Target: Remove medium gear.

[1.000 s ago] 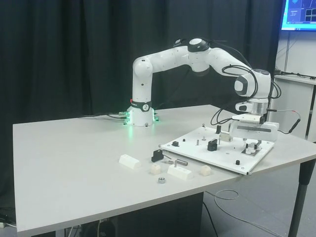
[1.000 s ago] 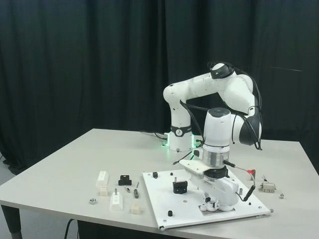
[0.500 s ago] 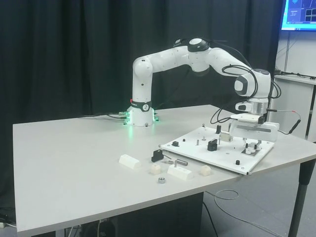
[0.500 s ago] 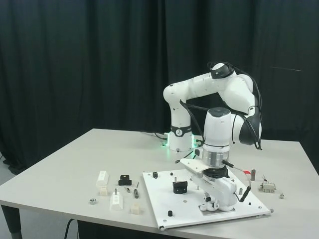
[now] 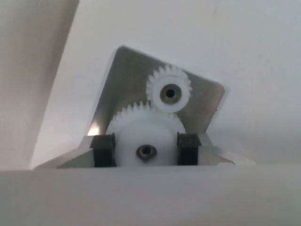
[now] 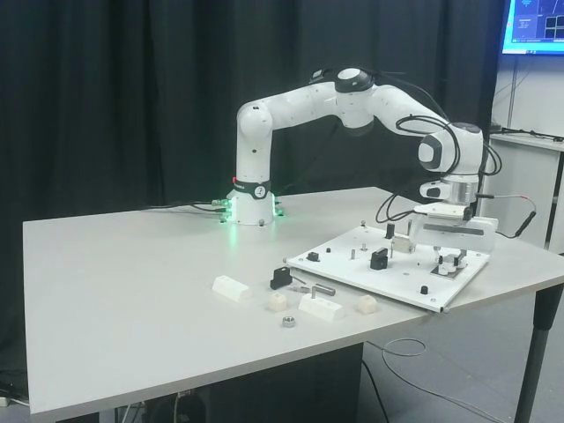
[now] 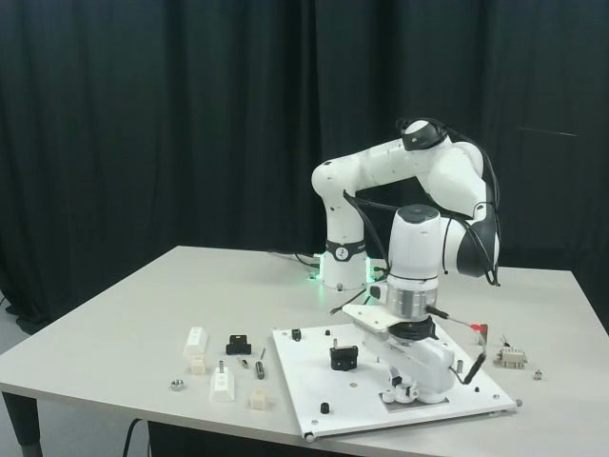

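Gripper (image 5: 146,149) pinched the medium gear (image 5: 143,136) between its fingers (image 5: 102,149); lifting remained, since it meshed with the small gear (image 5: 169,88) just beyond.

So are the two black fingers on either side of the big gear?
Yes, in the wrist view the fingers stand one on each side of the big gear, with the small gear beyond it.

Loose parts on the grey tabletop (image 6: 123,273)

A white board (image 6: 352,269) lies near the edge; beside it lie white blocks (image 6: 231,287), a black clip (image 6: 280,278) and a nut (image 6: 287,322). A black curtain (image 6: 106,97) hangs behind.
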Robot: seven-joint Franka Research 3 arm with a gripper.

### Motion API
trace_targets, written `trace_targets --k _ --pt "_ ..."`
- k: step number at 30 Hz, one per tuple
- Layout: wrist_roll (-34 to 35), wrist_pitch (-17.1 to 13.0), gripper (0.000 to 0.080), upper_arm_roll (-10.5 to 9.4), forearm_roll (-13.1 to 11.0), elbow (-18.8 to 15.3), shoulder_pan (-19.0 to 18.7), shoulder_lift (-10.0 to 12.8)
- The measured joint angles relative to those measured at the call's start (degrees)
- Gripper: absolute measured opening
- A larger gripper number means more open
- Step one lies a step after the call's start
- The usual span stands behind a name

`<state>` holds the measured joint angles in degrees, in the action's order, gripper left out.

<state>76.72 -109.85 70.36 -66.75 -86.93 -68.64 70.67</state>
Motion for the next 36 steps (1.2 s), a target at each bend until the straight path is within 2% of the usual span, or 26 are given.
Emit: trace_targets --k 2,5,13,16,21,28,32,36 --pt "3.52 0.0 0.0279 0.03 0.02 0.0 -0.03 -0.01" --pt "3.75 0.0 0.0279 0.05 0.1 0.0 -0.09 0.0" --pt "-7.11 0.0 0.0278 0.09 0.14 0.01 -0.11 -0.01" --pt "-8.74 0.0 0.0278 0.1 0.14 0.0 -0.11 -0.01" --pt "-7.09 0.04 0.0278 0.14 0.03 -0.07 -0.11 -0.02" --pt "1.51 0.13 0.0278 0.22 0.0 -0.08 -0.13 -0.08" --pt "1.2 0.14 0.0278 0.24 0.01 -0.08 -0.17 -0.08" --pt "-3.34 0.14 0.0278 0.29 0.01 -0.08 -0.2 -0.08"
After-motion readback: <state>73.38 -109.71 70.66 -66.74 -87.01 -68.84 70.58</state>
